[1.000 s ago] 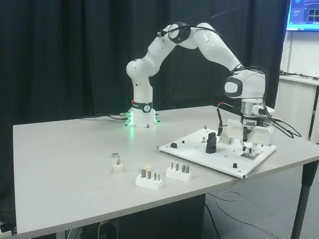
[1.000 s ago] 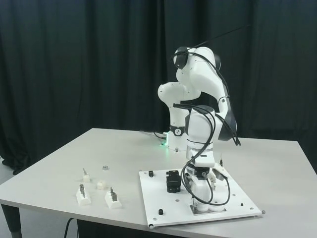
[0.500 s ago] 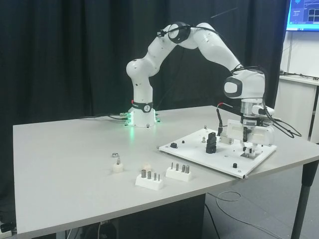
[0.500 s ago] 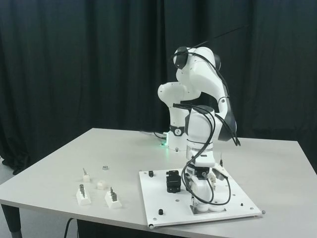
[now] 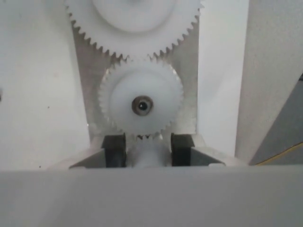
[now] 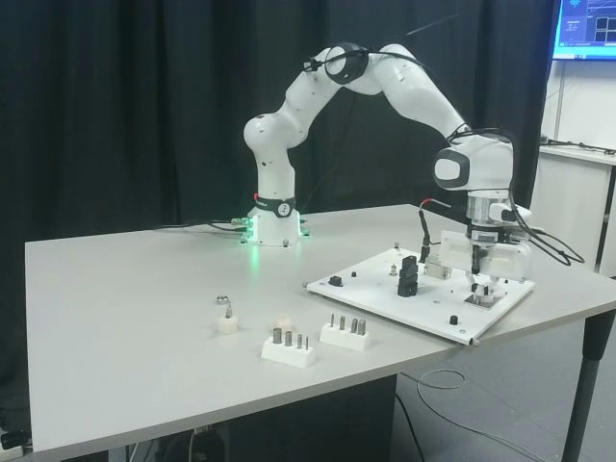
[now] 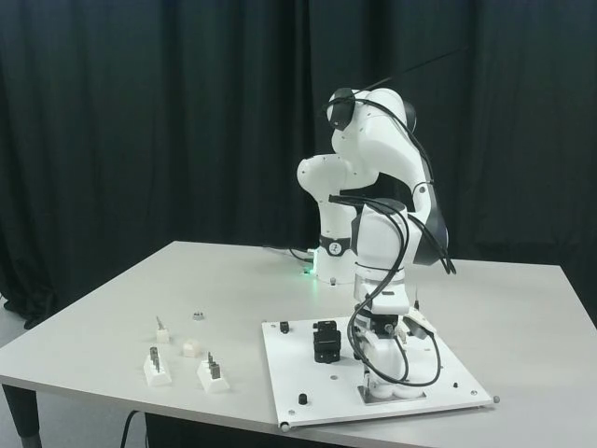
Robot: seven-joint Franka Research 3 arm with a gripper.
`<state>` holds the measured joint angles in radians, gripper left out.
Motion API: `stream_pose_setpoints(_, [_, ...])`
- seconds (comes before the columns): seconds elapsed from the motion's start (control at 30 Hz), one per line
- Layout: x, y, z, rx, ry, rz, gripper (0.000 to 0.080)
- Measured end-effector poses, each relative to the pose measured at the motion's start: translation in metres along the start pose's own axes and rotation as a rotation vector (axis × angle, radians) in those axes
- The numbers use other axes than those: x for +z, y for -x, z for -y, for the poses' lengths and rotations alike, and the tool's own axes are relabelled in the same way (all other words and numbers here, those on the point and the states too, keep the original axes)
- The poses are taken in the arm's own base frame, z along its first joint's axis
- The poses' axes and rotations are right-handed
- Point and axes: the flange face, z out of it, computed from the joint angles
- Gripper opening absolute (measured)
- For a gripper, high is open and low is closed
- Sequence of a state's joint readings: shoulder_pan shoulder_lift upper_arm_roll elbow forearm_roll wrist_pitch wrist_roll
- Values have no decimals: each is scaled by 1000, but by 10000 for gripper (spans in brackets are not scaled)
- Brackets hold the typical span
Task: Insert small gear.
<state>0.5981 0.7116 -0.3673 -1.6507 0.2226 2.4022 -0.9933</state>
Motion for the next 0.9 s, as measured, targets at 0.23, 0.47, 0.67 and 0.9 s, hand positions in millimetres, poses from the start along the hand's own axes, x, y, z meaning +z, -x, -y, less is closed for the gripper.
stream_pose_setpoints(0.23, [0,2,0,2,-21,15,200])
stream_pose_setpoints(0.47, [0,2,0,2,-26,18,200])
stream_pose_setpoints(0.67, [0,2,-1,2,-25,18,200])
stream_pose_setpoints(0.9, [0,1,-2,2,-20,16,200])
